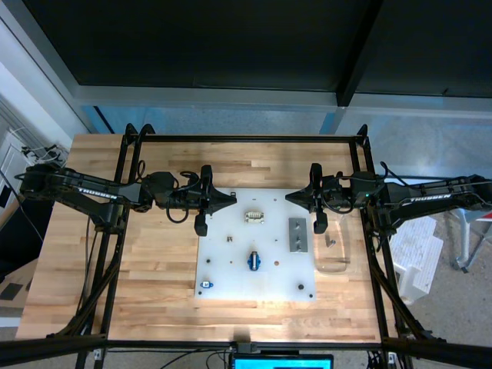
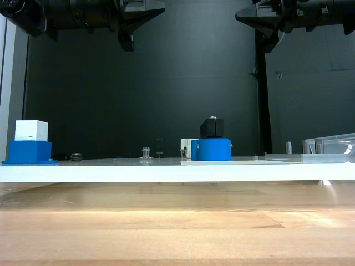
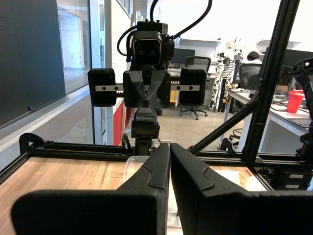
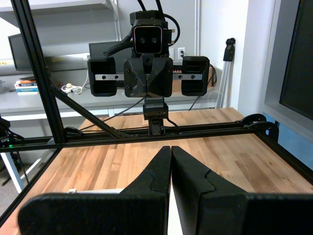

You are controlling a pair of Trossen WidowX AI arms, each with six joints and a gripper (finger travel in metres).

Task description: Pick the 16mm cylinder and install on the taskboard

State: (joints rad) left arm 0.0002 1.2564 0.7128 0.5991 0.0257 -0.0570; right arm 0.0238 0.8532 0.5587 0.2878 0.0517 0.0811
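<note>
Standing in the clear tray (image 1: 333, 269) at 3 o'clock of the taskboard (image 1: 231, 277), the 16mm cylinder (image 1: 330, 241) looks light and slippery, so pinch its round sides; the left gripper (image 1: 233, 197) and right gripper (image 1: 290, 197) hang clenched, empty, at the board's 12 o'clock.

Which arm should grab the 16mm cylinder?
Right. The 16mm cylinder sits in the clear tray near the right tool; the left tool hovers at the taskboard's opposite side. Both shut, raised.
</note>
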